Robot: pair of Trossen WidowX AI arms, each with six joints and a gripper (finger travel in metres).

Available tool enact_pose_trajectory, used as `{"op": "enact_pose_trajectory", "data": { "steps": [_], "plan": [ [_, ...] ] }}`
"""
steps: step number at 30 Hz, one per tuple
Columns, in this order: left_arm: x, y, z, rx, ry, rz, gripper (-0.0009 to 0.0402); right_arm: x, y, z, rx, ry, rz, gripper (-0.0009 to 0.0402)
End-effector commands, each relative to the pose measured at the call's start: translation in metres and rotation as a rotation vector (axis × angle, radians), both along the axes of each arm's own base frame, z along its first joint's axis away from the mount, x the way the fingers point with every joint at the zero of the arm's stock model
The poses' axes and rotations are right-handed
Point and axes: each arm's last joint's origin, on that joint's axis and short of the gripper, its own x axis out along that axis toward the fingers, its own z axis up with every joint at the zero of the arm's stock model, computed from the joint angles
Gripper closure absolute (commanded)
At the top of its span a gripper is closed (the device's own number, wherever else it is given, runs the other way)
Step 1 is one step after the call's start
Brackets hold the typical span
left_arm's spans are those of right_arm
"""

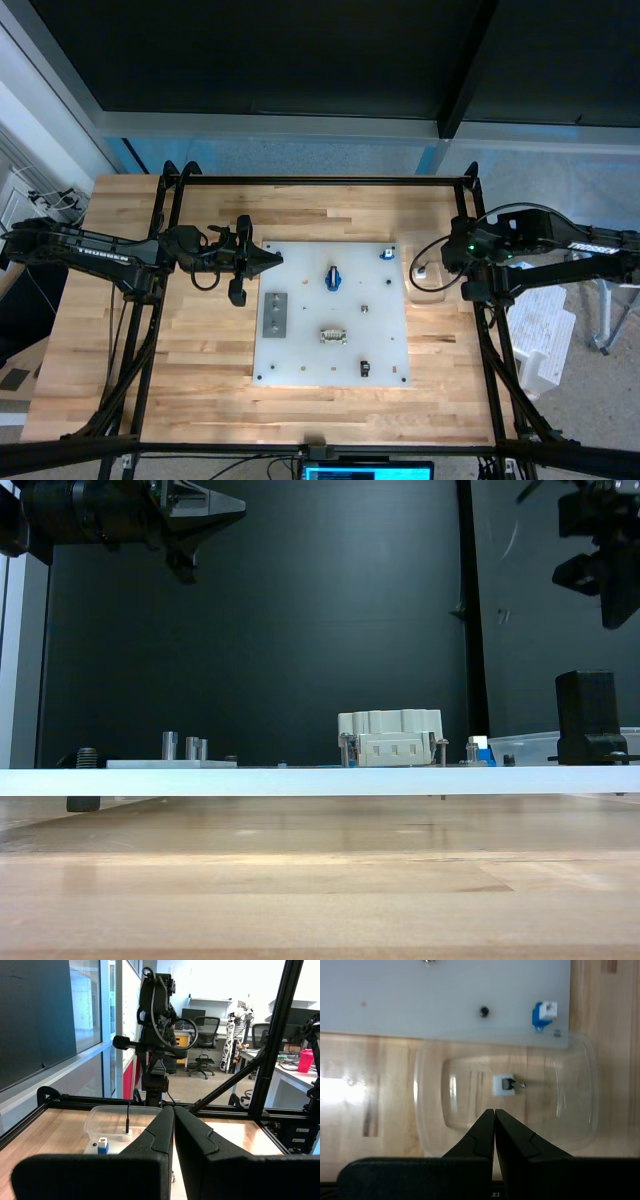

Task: Pick the USB connector and install on taskboard

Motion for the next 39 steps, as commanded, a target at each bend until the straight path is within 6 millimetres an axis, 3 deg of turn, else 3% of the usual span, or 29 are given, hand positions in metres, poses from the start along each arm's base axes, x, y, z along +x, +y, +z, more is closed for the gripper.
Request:
{"op": "enact_pose_trajectory", "data": {
  "steps": [1, 22, 39],
  "plan": [
    [0.0, 0.0, 0.0, 0.0, -0.001, 0.0, 0.0393, 0.0, -0.006, -0.01, -0.007, 0.035, -0.009, 0.0387],
    [0.0, 0.0, 0.0, 0.0, -0.001, 0.0, 0.0393, 0.022, -0.037, -0.059, -0.004, 0.072, -0.051, 0.0283],
    [0.0, 0.0, 0.0, 0.0, -0.001, 0.0, 0.0393, 0.042, -0.047, -0.088, 0.028, 0.104, -0.045, 0.0274]
  ]
}}
